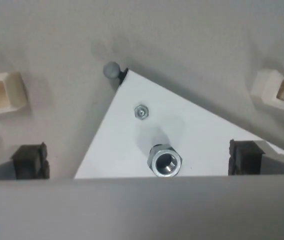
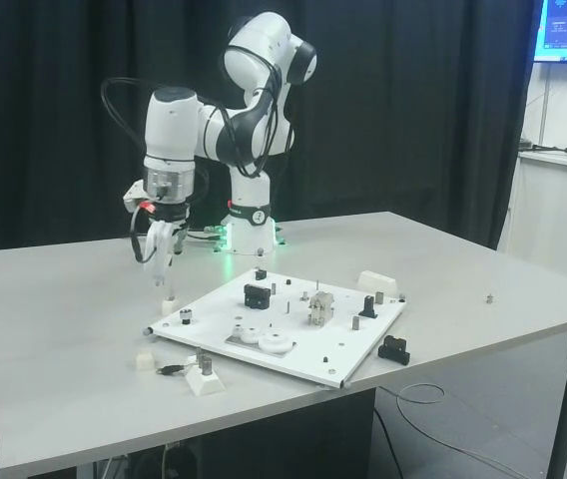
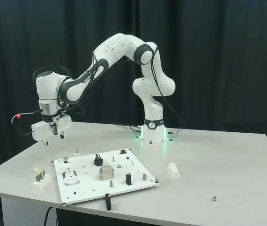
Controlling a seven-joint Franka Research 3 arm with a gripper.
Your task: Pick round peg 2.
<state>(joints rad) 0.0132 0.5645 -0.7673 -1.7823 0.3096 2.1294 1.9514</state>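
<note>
In the wrist view the two black fingertips [image 1: 30,161] of the claw [image 1: 138,161] stand wide apart with nothing between them, above a corner of the white board [image 1: 182,130]. On that corner sit a large hex nut [image 1: 165,162] and a smaller hex nut [image 1: 141,111], and a grey ball-shaped foot [image 1: 111,70] shows at the board's tip; white blocks lie on the grey surface [image 1: 57,45] on either side. Which piece is round peg 2 cannot be told here. In the first room view the white arm [image 2: 224,120] holds the claw [image 2: 160,261] pointing down above the board's [image 2: 293,329] near-left edge, clear of it, with a small white holder [image 2: 204,379] and other small parts on the surface [image 2: 64,299]. In the second room view the claw [image 3: 46,132] hangs over the board's [image 3: 100,181] far-left corner, near an upright peg [image 3: 76,151], which may be the round peg.
</note>
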